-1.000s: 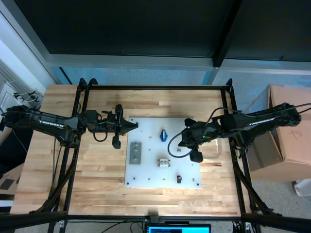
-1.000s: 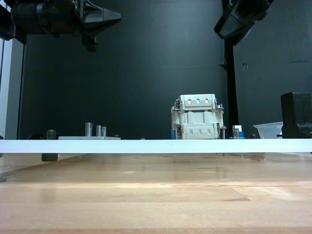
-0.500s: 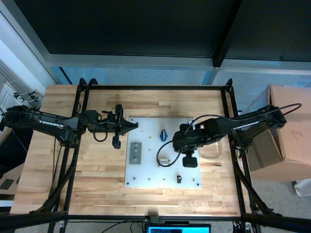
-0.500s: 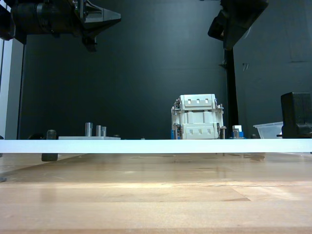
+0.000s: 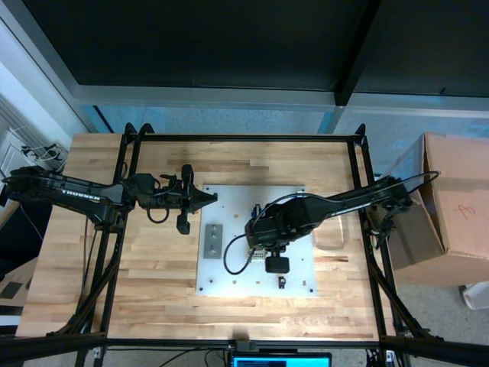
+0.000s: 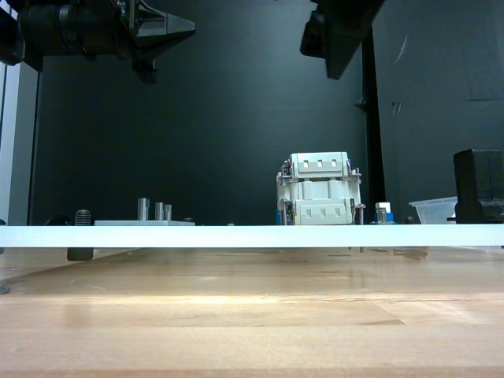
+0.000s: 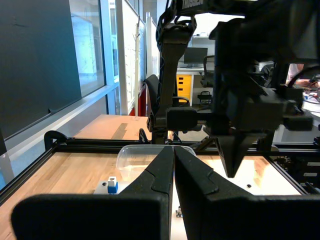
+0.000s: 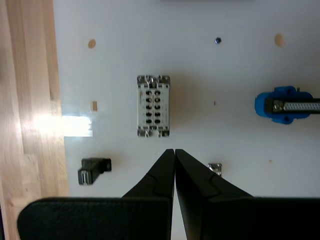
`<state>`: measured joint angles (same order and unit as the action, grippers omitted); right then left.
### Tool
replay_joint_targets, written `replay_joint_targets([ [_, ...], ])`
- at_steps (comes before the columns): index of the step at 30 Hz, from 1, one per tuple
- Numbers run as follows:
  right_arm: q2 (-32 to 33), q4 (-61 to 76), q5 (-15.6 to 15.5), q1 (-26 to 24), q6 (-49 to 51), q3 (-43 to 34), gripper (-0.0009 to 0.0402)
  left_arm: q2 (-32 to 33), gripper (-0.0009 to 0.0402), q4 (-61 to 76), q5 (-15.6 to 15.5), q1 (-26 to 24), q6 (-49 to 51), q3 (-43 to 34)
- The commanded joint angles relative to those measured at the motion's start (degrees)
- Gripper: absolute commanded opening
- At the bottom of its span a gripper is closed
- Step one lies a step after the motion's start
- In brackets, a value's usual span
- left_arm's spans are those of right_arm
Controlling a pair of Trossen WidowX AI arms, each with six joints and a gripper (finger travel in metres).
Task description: Remove the HAN10E connector from the taskboard and place in the container
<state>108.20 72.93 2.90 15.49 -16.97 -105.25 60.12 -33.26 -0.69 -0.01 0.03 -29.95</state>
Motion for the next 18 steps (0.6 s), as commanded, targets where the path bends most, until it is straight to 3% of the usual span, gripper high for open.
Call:
replay_joint_targets([
  [1, 3.15, 2.05, 0.11, 0.17, -1.73, -4.04, 0.0000, 0.00, 0.0000, 0.00, 0.00, 0.00, 0.00, 0.00],
  [7, 6.82, 3.80, 0.11, 0.55, -3.78, -7.30, 0.0043, 0.00, 0.0000, 0.02, 0.00, 0.00, 0.00, 0.00],
  [18, 8.61, 3.63, 0.09, 1.01, -5.27, -6.80, 0.0231, 0.00, 0.0000, 0.00, 0.00, 0.00, 0.00, 0.00],
])
